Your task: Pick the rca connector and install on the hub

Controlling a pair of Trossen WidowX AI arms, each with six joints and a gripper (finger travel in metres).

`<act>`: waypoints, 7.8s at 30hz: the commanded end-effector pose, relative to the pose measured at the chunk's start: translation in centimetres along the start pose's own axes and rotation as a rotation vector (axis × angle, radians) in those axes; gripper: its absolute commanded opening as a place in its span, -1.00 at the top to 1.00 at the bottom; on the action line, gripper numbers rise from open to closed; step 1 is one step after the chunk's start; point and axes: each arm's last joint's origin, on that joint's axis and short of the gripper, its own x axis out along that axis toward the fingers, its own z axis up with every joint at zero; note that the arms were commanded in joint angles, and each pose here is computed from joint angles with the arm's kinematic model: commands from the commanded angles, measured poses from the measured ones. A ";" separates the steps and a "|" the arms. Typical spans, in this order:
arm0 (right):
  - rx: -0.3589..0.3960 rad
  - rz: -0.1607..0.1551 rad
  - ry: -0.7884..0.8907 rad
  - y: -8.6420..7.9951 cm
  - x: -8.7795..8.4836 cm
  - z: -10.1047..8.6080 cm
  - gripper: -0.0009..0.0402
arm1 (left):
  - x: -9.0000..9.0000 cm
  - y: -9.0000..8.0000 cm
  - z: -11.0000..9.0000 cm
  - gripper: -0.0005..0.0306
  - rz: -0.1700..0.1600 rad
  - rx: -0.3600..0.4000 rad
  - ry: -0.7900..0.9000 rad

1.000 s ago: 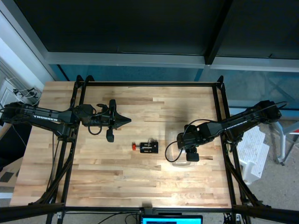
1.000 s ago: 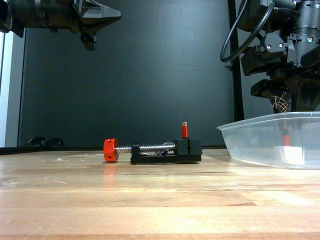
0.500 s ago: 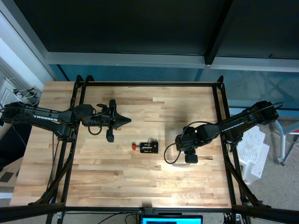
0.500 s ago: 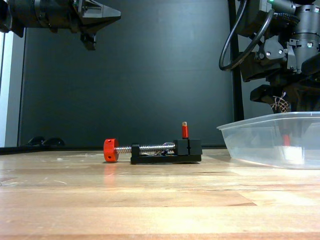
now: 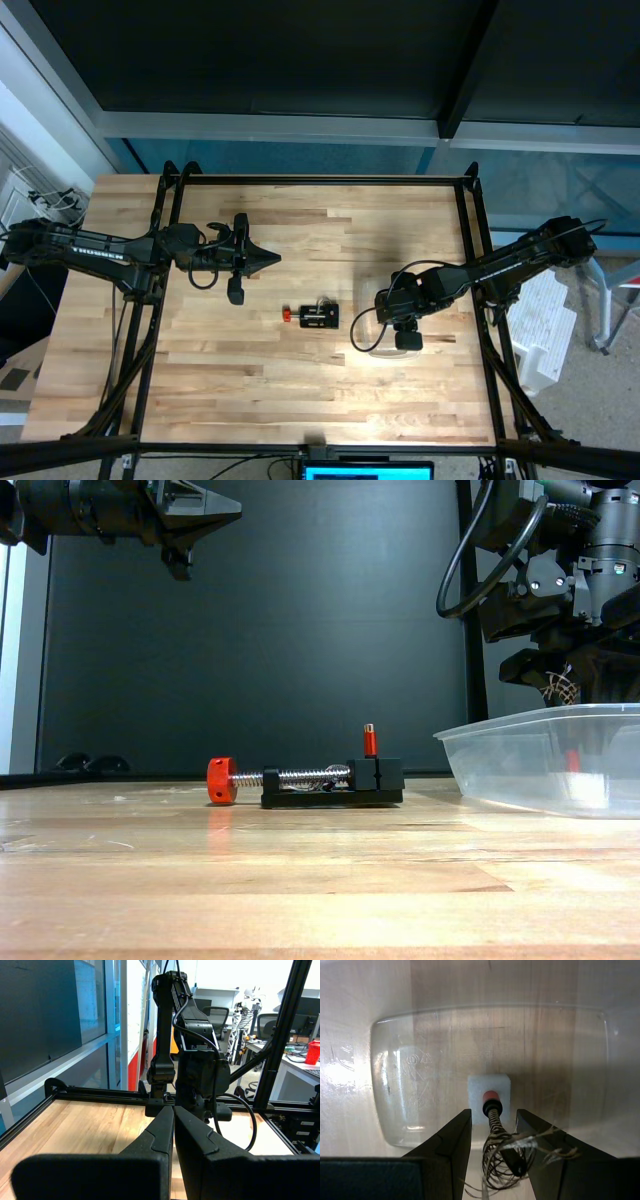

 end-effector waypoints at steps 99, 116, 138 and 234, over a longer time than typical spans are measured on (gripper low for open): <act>0.072 -0.113 -0.027 1.5 -3.5 13.2 0.96 | 0.0 0.0 0.0 0.96 0.000 0.000 0.000; 0.072 -0.112 -0.031 1.7 -1.6 13.9 0.96 | 0.0 0.0 0.0 0.96 0.000 0.000 0.000; 0.068 -0.113 -0.022 2.0 1.2 14.6 0.96 | 0.0 0.0 0.0 0.96 0.000 0.000 0.000; 0.048 -0.115 -0.036 1.3 -2.3 15.7 0.96 | 0.0 0.0 0.0 0.96 0.000 0.000 0.000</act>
